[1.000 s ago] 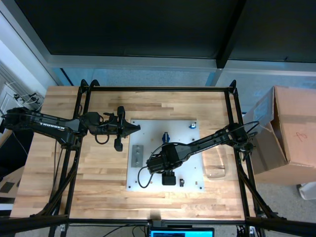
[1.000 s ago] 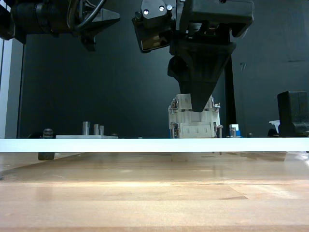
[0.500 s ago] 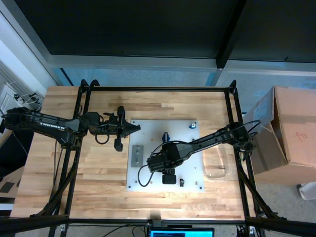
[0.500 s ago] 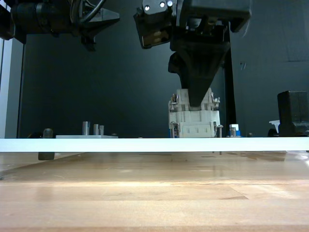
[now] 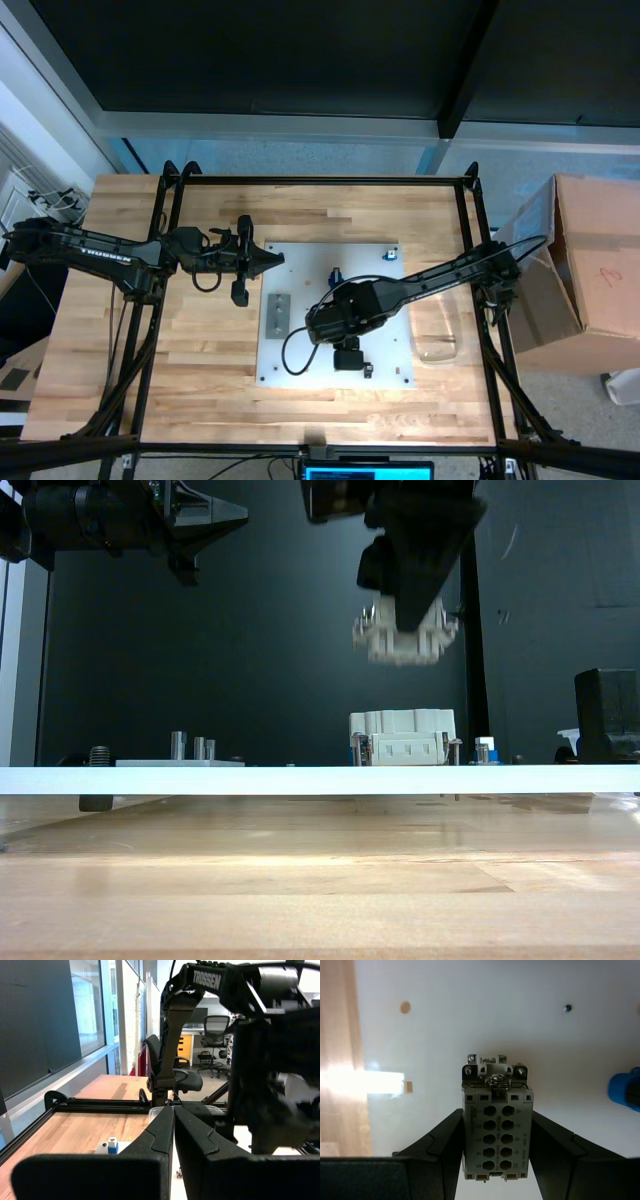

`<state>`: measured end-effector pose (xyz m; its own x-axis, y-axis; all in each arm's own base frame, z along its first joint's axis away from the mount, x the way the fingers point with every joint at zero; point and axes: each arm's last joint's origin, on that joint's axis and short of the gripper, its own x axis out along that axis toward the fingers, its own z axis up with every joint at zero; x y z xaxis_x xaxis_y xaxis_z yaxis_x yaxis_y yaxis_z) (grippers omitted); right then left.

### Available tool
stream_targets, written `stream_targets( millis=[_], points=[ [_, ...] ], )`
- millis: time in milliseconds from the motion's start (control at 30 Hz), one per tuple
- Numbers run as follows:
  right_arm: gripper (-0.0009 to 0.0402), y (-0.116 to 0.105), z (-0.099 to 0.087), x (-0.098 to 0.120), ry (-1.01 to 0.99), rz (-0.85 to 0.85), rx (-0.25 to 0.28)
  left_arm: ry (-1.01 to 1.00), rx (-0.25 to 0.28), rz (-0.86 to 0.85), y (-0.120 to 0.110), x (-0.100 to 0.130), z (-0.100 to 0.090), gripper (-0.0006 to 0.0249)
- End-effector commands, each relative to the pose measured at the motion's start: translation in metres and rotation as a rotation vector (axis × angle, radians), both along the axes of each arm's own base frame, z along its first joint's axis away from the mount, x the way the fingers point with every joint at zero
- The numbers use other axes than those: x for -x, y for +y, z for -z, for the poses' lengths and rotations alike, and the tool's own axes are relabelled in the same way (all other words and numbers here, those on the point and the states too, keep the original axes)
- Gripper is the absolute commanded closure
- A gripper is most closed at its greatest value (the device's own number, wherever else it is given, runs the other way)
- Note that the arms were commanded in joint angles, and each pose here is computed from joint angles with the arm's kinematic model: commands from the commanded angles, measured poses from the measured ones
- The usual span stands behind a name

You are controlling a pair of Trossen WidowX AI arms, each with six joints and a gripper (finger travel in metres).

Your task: Remove the HAN10E connector from the taskboard and place in the container

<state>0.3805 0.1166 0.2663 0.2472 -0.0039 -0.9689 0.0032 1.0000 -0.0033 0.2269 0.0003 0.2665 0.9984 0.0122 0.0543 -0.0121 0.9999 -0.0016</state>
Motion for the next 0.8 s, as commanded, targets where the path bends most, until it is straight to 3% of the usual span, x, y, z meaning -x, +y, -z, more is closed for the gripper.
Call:
stream_targets(
  millis=[33, 267, 433, 700, 800],
  points=[
    [0.0364, -0.002, -0.016, 0.008, -0.026, 0.0, -0.009, 0.0, 0.0, 0.0, 0.0, 0.0, 0.0, 0.0243],
    [0.0364, -0.006, -0.051, 0.033, -0.083, -0.011, -0.026, 0.0, 0.0, 0.0, 0.0, 0.0, 0.0, 0.0243],
    [0.0364, -0.011, -0.061, 0.056, -0.104, -0.005, -0.036, 0.0, 0.0, 0.0, 0.0, 0.0, 0.0, 0.0243],
    [0.0364, -0.027, -0.05, 0.098, -0.1, 0.131, -0.008, 0.001, 0.0, 0.0, 0.0, 0.0, 0.0, 0.0243],
    [0.0364, -0.033, -0.041, 0.114, -0.098, 0.181, -0.021, 0.0, 0.0, 0.0, 0.0, 0.0, 0.0, 0.0243]
  ],
)
